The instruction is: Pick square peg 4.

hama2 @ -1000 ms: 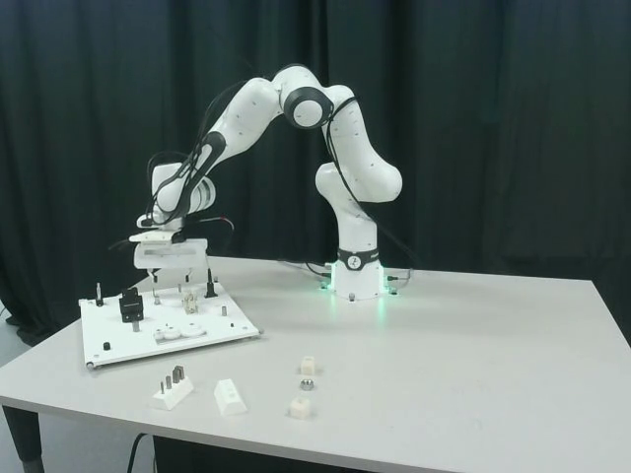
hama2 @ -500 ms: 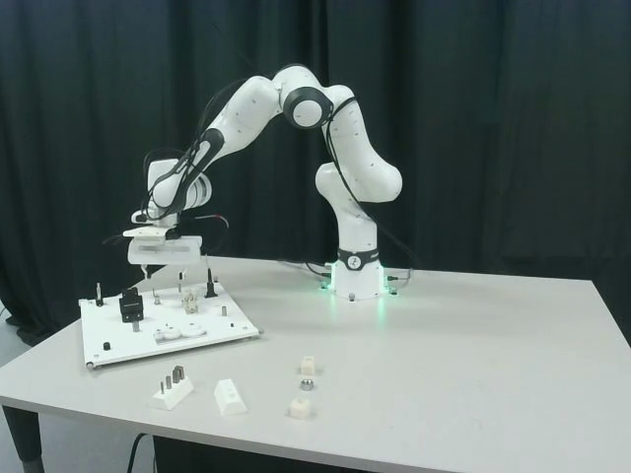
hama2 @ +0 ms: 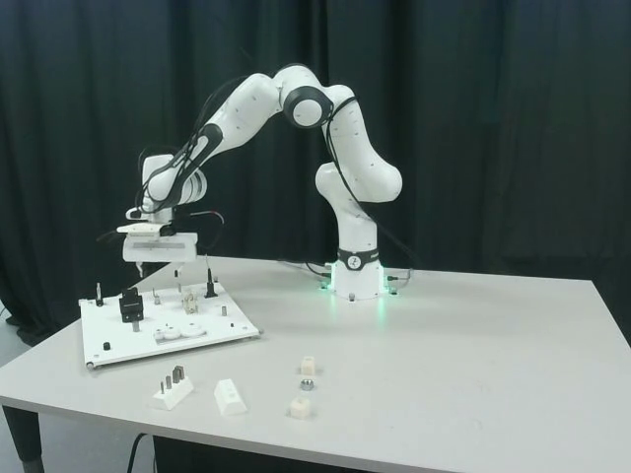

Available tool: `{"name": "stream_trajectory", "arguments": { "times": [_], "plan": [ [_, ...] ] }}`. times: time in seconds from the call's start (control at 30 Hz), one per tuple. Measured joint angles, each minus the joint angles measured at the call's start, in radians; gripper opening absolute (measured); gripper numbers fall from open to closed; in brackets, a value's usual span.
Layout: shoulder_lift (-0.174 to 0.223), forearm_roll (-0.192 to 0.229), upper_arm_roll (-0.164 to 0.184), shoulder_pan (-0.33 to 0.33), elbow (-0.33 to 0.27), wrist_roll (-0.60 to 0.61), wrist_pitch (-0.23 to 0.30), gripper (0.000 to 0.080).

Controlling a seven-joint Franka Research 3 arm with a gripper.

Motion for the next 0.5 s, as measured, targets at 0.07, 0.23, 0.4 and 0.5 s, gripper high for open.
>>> {"name": "stream_trajectory", "arguments": {
  "times": [0.07,0.23,0.4,0.5],
  "plan": [
    [-0.001,0.000,0.000,0.000,0.007,0.006,-0.009,0.0800],
    [-0.006,-0.003,0.000,0.003,0.028,0.028,-0.034,0.0800],
    [-0.013,-0.010,0.000,0.006,0.048,0.052,-0.055,0.0800],
    [-0.017,-0.019,0.000,0.008,0.063,0.066,-0.071,0.0800]
  ]
}}
